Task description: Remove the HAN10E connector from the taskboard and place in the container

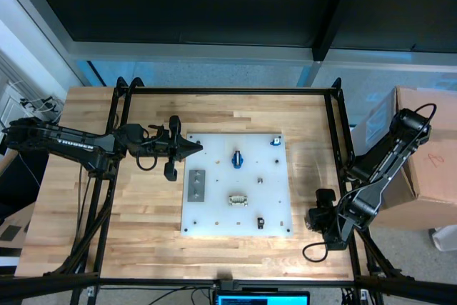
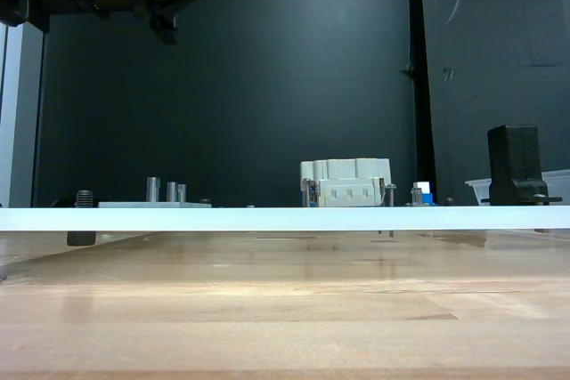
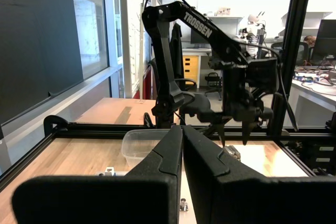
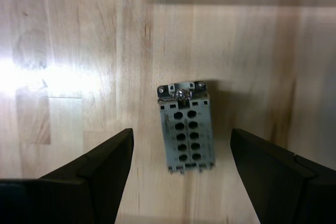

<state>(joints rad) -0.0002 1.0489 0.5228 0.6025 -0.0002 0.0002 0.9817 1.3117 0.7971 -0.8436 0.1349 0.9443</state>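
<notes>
The grey HAN10E connector (image 4: 184, 127) lies flat and free on the wooden table, clear of the white taskboard (image 1: 214, 219), with its pin holes facing up. My right gripper (image 4: 181, 135) hangs open straight above it, one finger on each side, not touching. The left wrist view shows the right gripper (image 3: 234, 139) pointing down over the connector (image 3: 231, 153). A beige housing (image 1: 238, 199) stays bolted on the board (image 2: 346, 182). My left gripper (image 1: 196, 146) is shut and empty, high over the board's far left corner.
A clear plastic container (image 3: 139, 142) stands on the table beyond the board. The board also carries a grey plate with pegs (image 1: 196, 184), a blue knob (image 1: 237, 158) and a black block (image 2: 514, 165). A cardboard box (image 1: 428, 169) sits off the table's right side.
</notes>
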